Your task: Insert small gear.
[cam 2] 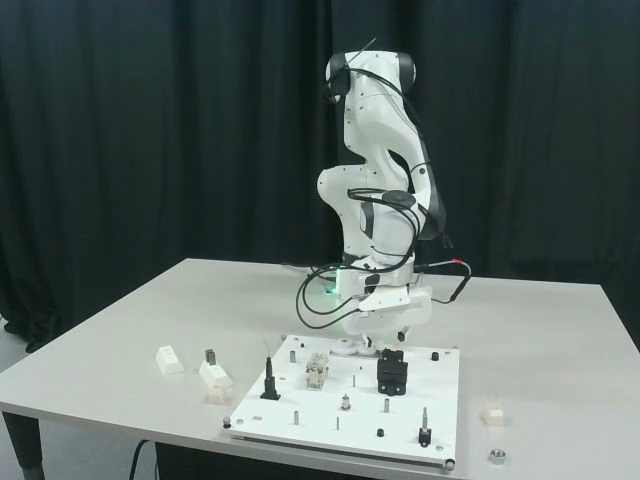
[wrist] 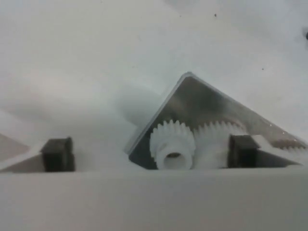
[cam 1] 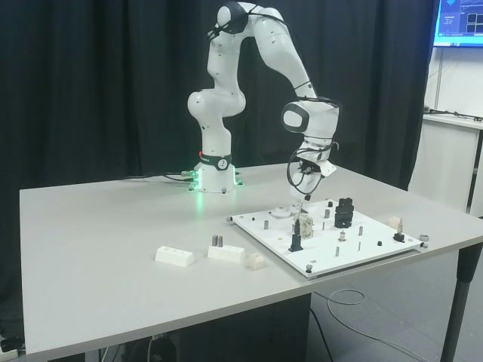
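No legible brand or label on any item; a wall screen [cam 1: 457, 23] behind the bench shows content too small to read. Grey bench [cam 1: 98, 226] in a room hung with black curtain [cam 2: 150, 130]; green light at the arm's base [cam 1: 198, 181]. White assembly board [cam 1: 264, 230] lies on the bench in front of the arm's base, studded with small pegs and black fixtures. White arm [cam 1: 256, 45] reaches down over the far edge of the board. Hand [wrist: 149, 154]: released, the two black fingertips [wrist: 57, 155] spread well apart, nothing between them. Small gear [wrist: 172, 143]: white, toothed, seated on a grey metal plate [wrist: 202, 103] at the board's far edge, between the fingertips in the wrist view; its bore opening faces the wrist camera, and its axis appears to stand upright from the plate. A second white gear [wrist: 216, 137] sits just beside it, teeth meeting or nearly so; contact cannot be told. Off the board, on the bench: two white blocks [cam 1: 174, 256] and a smaller pale piece [cam 1: 256, 262] near the board's edge; another pale block [cam 2: 491, 415] on the board's opposite side.
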### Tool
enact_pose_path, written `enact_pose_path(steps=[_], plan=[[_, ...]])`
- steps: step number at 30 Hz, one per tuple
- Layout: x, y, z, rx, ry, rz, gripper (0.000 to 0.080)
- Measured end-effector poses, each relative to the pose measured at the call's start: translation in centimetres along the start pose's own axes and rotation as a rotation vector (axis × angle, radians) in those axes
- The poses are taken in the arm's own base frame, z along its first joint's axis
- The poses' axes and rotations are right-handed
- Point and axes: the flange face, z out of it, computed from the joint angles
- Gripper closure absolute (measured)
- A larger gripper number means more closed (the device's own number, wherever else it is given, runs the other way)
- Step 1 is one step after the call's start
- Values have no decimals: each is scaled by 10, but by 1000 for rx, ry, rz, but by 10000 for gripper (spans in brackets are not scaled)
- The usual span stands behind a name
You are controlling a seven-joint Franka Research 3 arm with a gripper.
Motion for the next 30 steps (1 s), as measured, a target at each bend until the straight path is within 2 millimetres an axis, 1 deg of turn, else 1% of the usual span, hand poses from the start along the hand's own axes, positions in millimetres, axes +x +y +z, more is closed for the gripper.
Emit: enact_pose_path(steps=[5,6,10,11,17,18,30], plan=[[3,4,0,4,6,8,3],[4,5,0,5,8,10,306],[6,7,-1,7,11,14,306],[6,7,-1,7,12,15,476],[7,7,-2,10,14,15,476],[7,7,-2,10,14,15,659],[7,7,-2,11,13,44,658]])
